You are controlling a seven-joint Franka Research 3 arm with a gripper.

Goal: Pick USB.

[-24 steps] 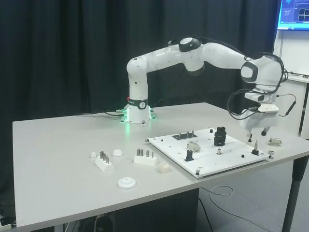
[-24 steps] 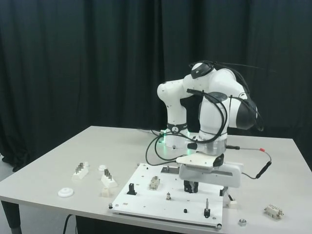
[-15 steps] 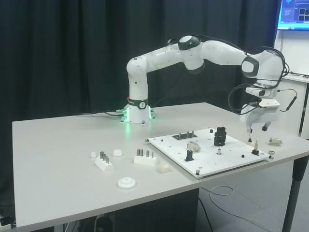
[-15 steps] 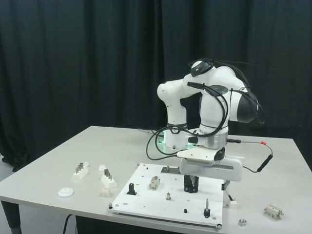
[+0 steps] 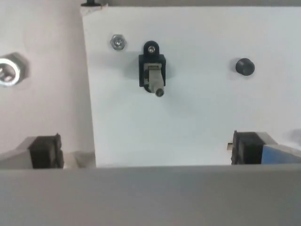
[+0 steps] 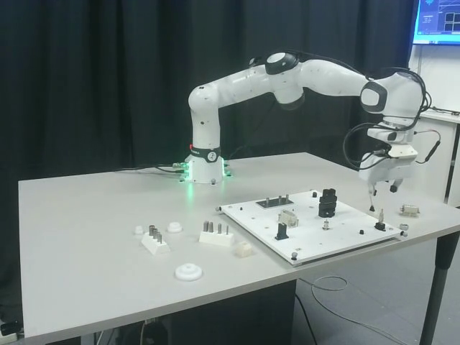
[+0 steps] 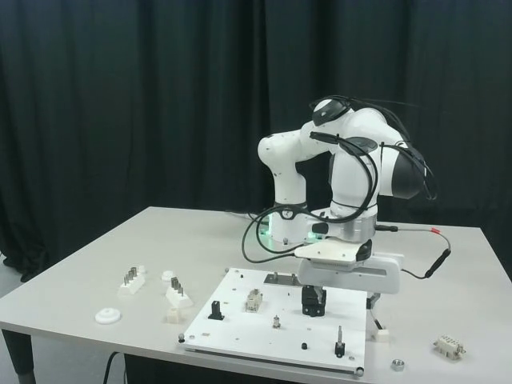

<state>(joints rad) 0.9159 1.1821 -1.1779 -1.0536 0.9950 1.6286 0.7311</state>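
The white arm's two-finger gripper (image 5: 146,150) hangs released, fingers wide apart and holding nothing, above the flat white board (image 5: 197,117). The small black-mounted grey USB plug (image 5: 152,77) stands upright near the board's corner, a grey hex nut (image 5: 118,42) just beside it at its nine o'clock in the wrist view.

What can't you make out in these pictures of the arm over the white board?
- USB: wrist view shows only its top, so its seating is unclear.
- Claw: wrist view cuts off the fingers behind the grey housing.
- Small parts on the white board: too small in both room views to identify.
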